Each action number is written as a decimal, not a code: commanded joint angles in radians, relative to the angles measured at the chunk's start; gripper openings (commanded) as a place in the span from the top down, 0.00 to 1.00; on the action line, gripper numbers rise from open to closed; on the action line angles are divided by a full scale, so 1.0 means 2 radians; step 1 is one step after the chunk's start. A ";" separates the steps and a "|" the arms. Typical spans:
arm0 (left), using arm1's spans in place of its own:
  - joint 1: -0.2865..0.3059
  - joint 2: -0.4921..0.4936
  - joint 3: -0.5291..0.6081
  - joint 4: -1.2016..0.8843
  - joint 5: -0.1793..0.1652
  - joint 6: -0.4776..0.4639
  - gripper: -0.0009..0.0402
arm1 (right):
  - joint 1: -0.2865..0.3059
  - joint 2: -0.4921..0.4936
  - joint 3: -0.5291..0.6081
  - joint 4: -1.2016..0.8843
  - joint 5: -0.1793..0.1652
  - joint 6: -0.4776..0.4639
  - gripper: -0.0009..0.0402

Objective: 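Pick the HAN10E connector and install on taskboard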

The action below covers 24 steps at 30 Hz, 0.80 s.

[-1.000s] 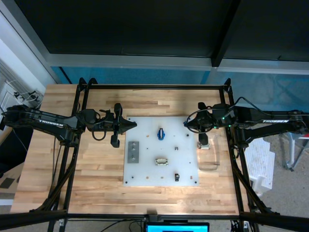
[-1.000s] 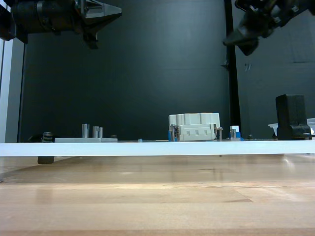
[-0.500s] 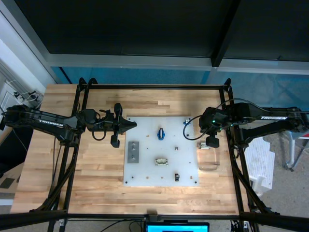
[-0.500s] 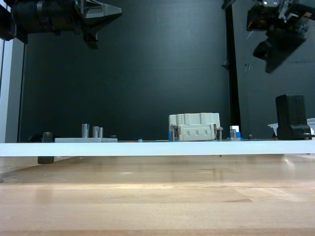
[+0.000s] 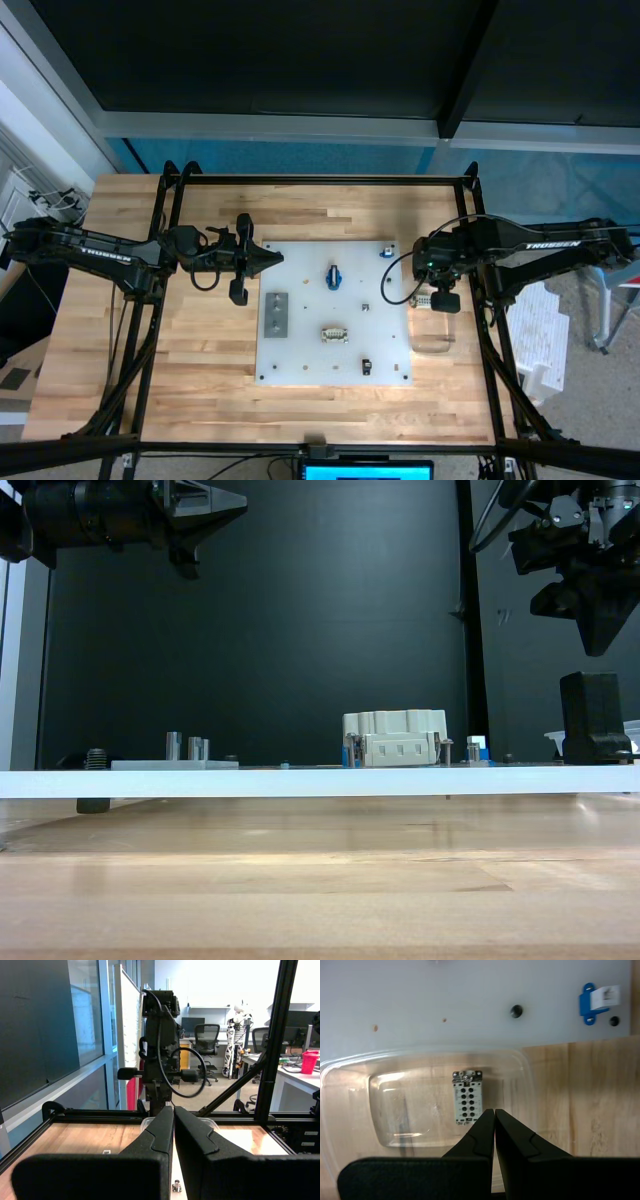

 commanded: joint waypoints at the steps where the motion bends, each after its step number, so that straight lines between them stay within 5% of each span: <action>1: 0.000 0.000 0.000 0.000 0.000 0.000 0.98 | 0.009 0.009 0.000 -0.003 0.000 0.005 0.98; 8: 0.000 0.000 0.000 0.000 0.000 0.000 0.98 | 0.049 0.016 -0.014 -0.005 0.000 0.026 0.95; 15: 0.000 0.000 0.000 0.000 0.000 0.000 0.98 | 0.081 0.016 -0.038 0.018 0.002 0.057 0.70; 24: 0.000 0.000 0.000 0.000 0.000 0.000 0.98 | 0.087 0.018 -0.074 0.050 0.014 0.068 0.44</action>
